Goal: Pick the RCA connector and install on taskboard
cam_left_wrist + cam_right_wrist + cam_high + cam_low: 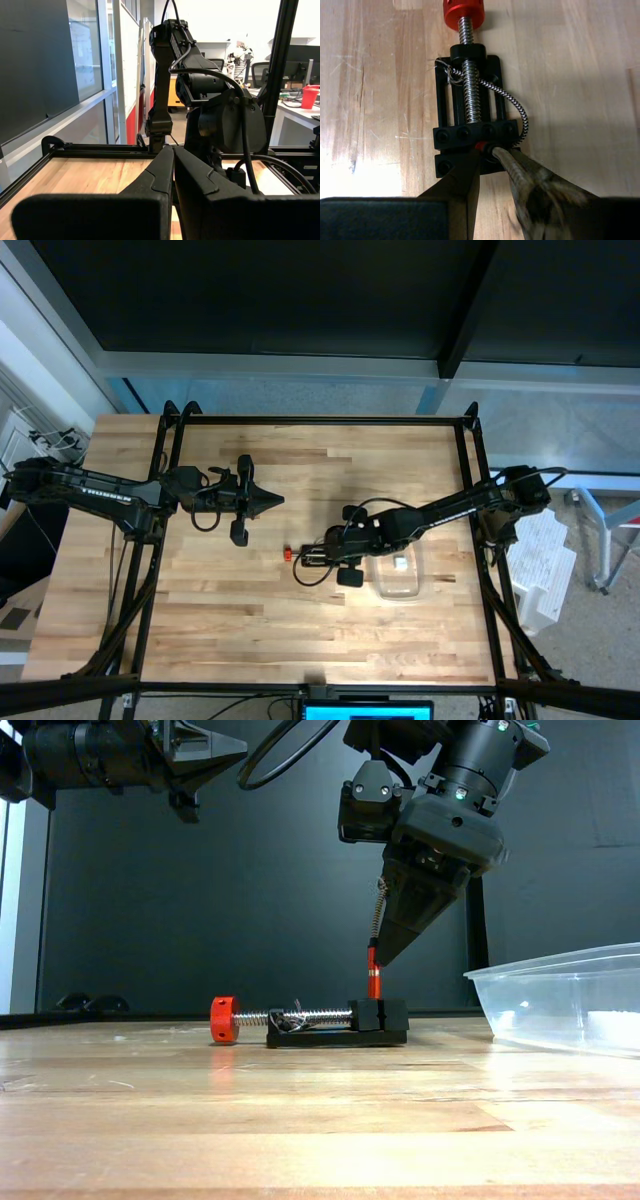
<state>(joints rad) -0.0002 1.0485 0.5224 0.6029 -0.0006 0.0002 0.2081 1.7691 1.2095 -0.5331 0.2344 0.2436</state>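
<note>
The taskboard [335,1023] is a small black block with a red-orange knob and a steel screw, lying mid-table [303,557]. My right gripper [381,956] hangs point-down right over its end, shut on the RCA connector [373,982]. The connector is a slender plug with a red collar, and its lower end touches the block's top. In the right wrist view the fingertips [470,167] pinch the red-tipped plug [480,146] at the block [467,135], and a braided lead [512,102] curves back to the screw. My left gripper [272,500] is shut, raised well left of the board [173,150].
A clear plastic tray [410,587] holding a small white cube [400,562] sits just right of the taskboard, close under the right arm [520,995]. A black frame rail [320,421] borders the wooden table.
</note>
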